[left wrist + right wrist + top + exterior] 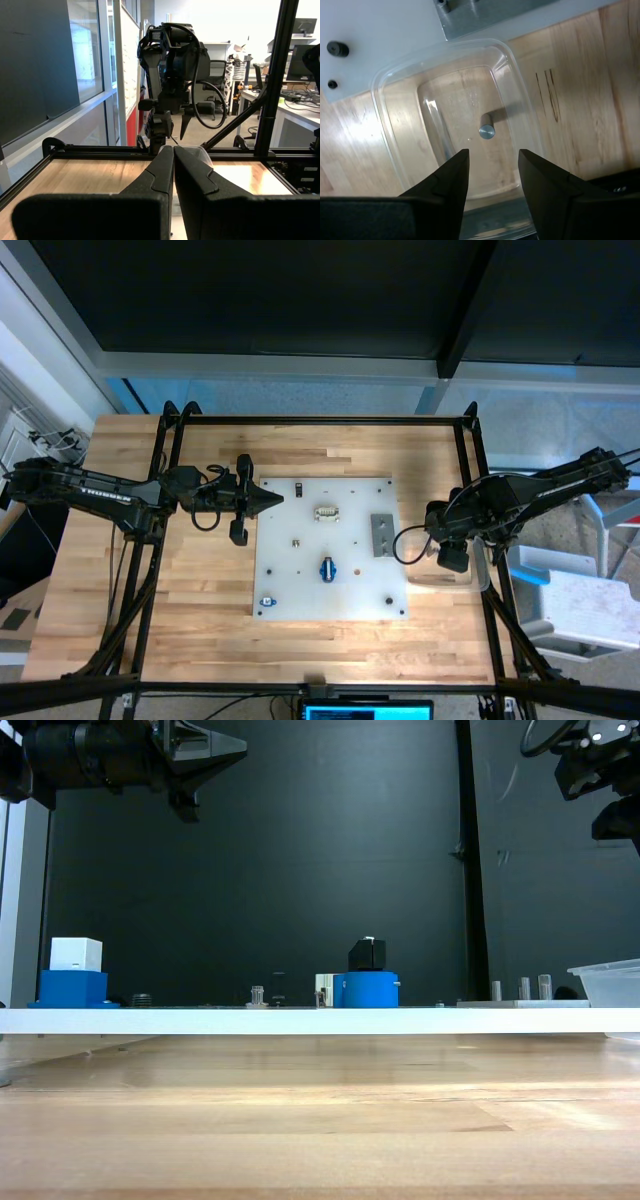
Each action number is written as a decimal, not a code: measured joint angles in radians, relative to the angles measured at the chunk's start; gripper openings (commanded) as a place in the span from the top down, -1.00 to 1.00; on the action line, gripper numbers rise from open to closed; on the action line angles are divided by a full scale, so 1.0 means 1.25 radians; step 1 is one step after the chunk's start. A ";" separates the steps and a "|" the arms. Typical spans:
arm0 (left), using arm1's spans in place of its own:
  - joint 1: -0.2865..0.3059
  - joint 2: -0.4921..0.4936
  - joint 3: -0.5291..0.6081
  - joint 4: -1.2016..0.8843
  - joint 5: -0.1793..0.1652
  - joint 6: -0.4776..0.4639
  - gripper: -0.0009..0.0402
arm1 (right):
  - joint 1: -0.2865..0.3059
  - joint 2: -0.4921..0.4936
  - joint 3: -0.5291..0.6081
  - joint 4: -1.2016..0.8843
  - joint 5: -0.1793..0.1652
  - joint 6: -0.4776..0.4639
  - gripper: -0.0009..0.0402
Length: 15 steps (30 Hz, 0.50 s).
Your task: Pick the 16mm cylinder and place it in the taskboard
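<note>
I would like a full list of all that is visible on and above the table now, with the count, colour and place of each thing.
table: one, light wood, under everything.
taskboard: one, white, mid-table.
blue fitting: one, blue, near the taskboard's middle.
blue-and-white part: one, taskboard's near left corner.
silver connector: one, silver, taskboard's far part.
grey rectangular block: one, grey, taskboard's right side.
clear tray: one, transparent, on the table right of the taskboard.
16mm cylinder: one, grey metal, inside the tray.
left gripper: one, black, shut, high over the taskboard's left edge.
right gripper: one, black, open, above the tray.
</note>
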 measured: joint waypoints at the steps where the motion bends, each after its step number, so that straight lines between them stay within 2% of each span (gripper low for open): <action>1: 0.000 0.000 0.000 0.000 0.000 0.000 0.96 | 0.000 0.001 0.000 0.000 0.000 0.020 0.21; 9: 0.000 0.000 0.000 0.000 0.000 0.000 0.96 | 0.003 0.001 -0.032 0.012 0.000 0.188 0.09; 15: 0.000 0.000 0.000 0.000 0.000 0.000 0.96 | 0.005 0.001 -0.072 0.058 0.001 0.257 0.04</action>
